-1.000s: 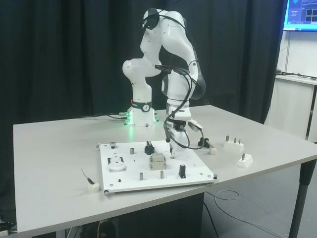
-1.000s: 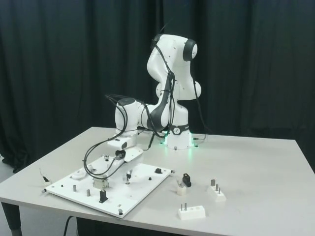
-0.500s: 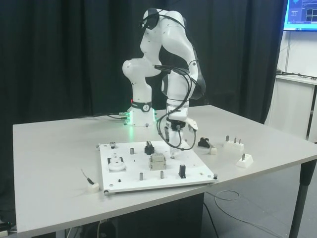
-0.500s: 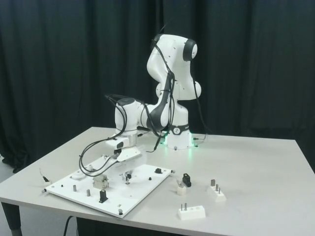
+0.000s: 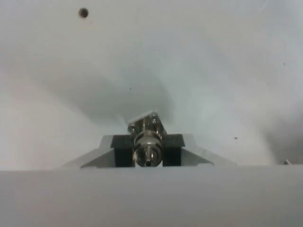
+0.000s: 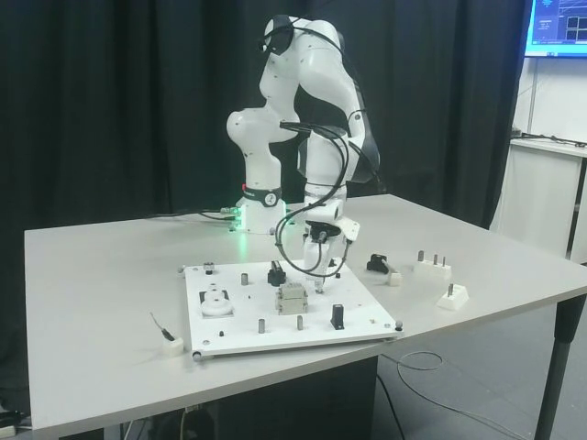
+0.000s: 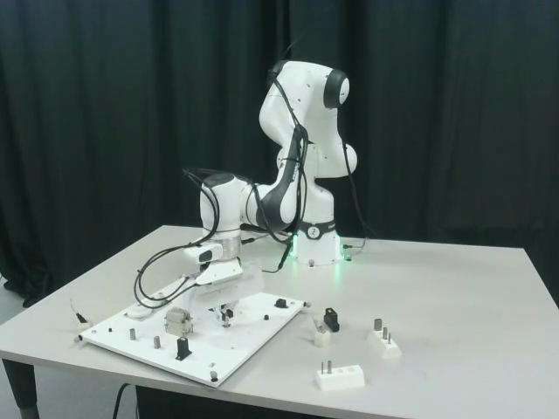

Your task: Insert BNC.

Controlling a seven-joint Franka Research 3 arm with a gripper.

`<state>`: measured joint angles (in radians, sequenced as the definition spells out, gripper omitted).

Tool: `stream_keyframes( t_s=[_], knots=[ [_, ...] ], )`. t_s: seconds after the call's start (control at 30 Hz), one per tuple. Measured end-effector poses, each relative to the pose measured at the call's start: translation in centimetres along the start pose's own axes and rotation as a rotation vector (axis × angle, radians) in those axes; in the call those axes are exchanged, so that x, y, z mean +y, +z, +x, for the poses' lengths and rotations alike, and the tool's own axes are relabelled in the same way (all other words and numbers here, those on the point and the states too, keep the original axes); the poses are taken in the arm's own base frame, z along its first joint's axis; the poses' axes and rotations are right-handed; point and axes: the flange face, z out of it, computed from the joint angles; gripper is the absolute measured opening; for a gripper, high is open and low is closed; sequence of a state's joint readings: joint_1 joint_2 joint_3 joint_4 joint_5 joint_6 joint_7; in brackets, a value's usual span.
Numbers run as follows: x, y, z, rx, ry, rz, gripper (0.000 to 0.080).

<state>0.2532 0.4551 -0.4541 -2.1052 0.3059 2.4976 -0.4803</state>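
over the white board: gripper (image 6: 320,266) low, near the board's middle.
gripper: closed on bnc connector (image 5: 147,150).
connector: between the fingertips, at its board socket.
progress: seating apparently underway; release remains.

BNC plug (image 5: 147,152): metal barrel, round bore facing the wrist camera, upright between two black pads. BNC socket (image 5: 146,124): metal, square flange, seated on white board (image 5: 213,71), directly beneath plug.

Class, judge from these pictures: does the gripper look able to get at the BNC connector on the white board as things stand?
Probably yes. The gripper hangs right above the BNC connector on the white board, and nothing shows between them in the wrist view.
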Motion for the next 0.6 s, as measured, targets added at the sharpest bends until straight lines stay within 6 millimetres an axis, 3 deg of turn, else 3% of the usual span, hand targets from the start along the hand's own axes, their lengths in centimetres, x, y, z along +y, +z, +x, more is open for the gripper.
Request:
stream_keyframes(
  t_s=[0.6],
  knots=[
    [0.13,0.0,-0.04,0.003,0.274,0.01,0.012]
  ],
)
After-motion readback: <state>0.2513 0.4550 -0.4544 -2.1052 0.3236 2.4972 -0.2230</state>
